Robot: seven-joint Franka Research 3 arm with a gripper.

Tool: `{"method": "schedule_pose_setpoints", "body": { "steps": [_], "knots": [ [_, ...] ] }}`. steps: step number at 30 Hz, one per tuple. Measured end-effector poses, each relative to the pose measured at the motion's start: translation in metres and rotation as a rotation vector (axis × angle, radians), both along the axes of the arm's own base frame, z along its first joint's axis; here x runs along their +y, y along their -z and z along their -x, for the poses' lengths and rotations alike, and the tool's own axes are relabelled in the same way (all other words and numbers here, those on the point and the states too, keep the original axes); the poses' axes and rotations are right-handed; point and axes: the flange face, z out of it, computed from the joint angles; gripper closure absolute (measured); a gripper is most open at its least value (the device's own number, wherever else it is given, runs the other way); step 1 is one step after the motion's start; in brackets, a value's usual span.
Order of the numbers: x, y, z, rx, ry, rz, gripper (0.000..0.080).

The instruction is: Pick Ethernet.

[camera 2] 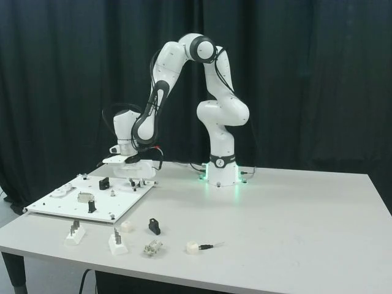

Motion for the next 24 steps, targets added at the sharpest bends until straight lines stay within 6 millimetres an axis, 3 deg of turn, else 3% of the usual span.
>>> {"method": "schedule_pose_setpoints", "body": {
  "steps": [4, 5, 12, 13, 24],
  "knots": [
    [-0.0007, 0.0006, 0.0016, -0.011, 0.000, -0.005, 0.0426],
    [-0.0009, 0.0008, 0.0021, -0.014, 0.000, -0.006, 0.0588],
    [-0.0025, 0.0007, 0.0048, -0.035, 0.001, -0.013, 0.0588],
    [-0.0026, 0.0006, 0.0050, -0.038, 0.002, -0.014, 0.0698],
    [-0.0013, -0.0032, -0.0009, -0.075, 0.027, -0.016, 0.0697]
  ]
}}
